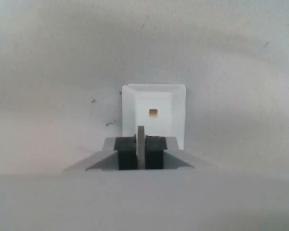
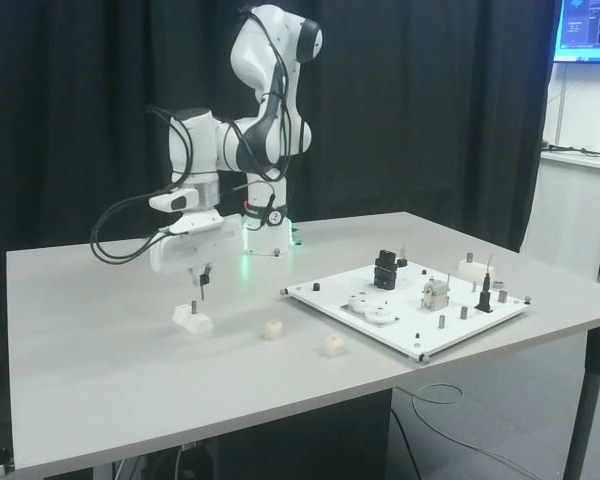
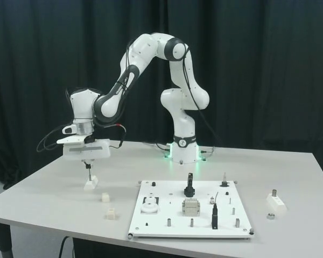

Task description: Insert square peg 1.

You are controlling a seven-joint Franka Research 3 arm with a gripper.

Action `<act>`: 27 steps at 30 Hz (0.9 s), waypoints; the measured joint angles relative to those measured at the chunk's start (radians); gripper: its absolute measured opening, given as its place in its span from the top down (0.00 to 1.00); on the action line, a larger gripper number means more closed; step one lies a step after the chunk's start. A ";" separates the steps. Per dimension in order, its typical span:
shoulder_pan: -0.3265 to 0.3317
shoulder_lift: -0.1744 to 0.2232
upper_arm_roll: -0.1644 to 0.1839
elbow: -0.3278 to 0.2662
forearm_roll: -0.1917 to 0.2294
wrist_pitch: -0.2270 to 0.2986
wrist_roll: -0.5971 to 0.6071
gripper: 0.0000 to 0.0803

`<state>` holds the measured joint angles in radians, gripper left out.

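Note:
My gripper (image 1: 140, 153) is shut on a thin grey square peg (image 1: 140, 144) that points down from between the black fingers (image 1: 125, 151). Directly below it on the table stands a white block (image 1: 154, 113) with a small square hole (image 1: 153, 112) in its top. In the first room view the gripper (image 2: 200, 277) hangs a short way above that white block (image 2: 193, 319), the peg's tip just clear of it. The second room view shows the same: gripper (image 3: 88, 165) above block (image 3: 90, 183).
Two small white cubes (image 2: 272, 329) (image 2: 333, 346) lie on the grey table near the block. A white board (image 2: 405, 305) with several fixtures and pegs sits to the right. A white block with a peg (image 3: 275, 201) stands beyond the board's right side.

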<state>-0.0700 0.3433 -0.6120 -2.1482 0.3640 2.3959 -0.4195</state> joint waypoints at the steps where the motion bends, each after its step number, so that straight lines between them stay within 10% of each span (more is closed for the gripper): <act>1: 0.000 -0.004 -0.001 0.000 -0.001 -0.003 0.000 0.96; 27: 0.022 -0.030 -0.007 0.000 -0.003 -0.008 0.048 0.96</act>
<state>-0.0479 0.3130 -0.6185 -2.1482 0.3612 2.3883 -0.3715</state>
